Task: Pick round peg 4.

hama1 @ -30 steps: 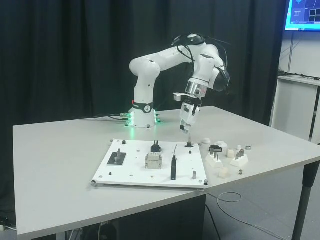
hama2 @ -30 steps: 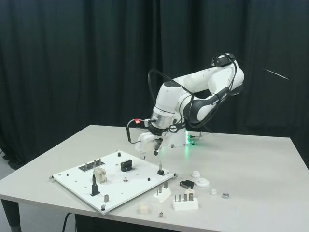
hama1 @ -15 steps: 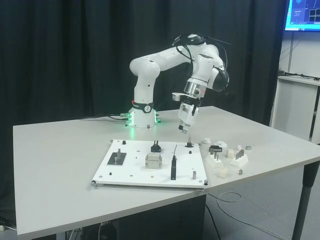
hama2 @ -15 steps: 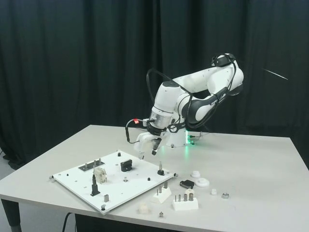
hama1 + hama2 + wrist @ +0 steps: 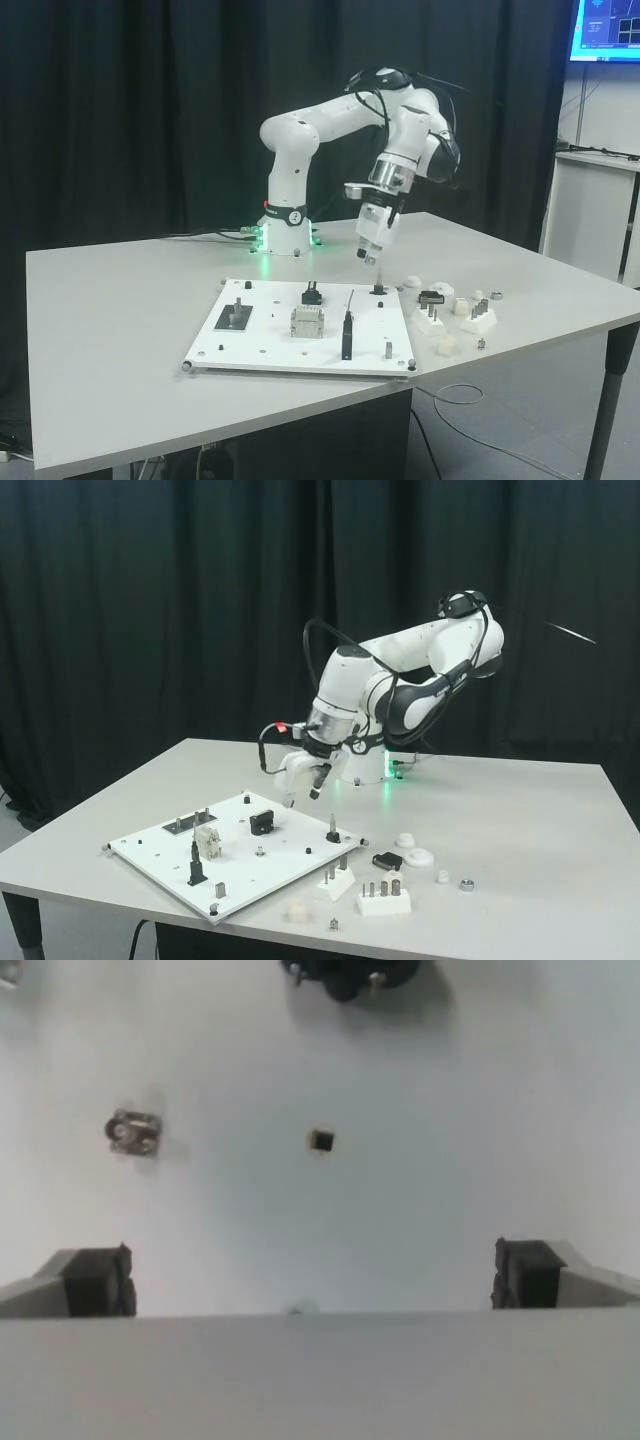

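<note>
Wrist view: gripper (image 5: 310, 1278) open, nothing between the fingers (image 5: 98, 1282), hanging over the white board (image 5: 420, 1160) w/ a small black square hole (image 5: 321, 1141) ahead. First room view: gripper (image 5: 368, 258) sits centre-right, tilted, above the board's (image 5: 270, 335) far right corner. Pegs stand upright, long axis vertical, in white holders (image 5: 478, 320) at lower right; can't tell which is round peg 4.
</note>
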Robot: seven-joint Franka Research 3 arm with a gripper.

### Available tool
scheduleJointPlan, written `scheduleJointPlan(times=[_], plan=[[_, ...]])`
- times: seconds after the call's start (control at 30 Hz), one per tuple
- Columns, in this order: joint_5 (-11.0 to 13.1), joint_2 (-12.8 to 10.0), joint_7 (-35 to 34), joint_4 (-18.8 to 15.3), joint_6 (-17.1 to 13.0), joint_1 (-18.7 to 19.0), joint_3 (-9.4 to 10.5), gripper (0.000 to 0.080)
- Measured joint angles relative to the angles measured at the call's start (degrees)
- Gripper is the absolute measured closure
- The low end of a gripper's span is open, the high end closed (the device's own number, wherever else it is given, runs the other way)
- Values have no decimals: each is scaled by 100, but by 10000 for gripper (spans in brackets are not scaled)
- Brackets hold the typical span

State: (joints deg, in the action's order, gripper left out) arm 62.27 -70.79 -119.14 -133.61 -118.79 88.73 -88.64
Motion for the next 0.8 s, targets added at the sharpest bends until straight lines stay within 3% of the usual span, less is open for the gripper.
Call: scheduleJointPlan(times=[0.5, 0.8], plan=[[-4, 3, 46, 413, 37, -88, -34, 3], [-4, 4, 154, 864, 280, -206, -31, 3]])
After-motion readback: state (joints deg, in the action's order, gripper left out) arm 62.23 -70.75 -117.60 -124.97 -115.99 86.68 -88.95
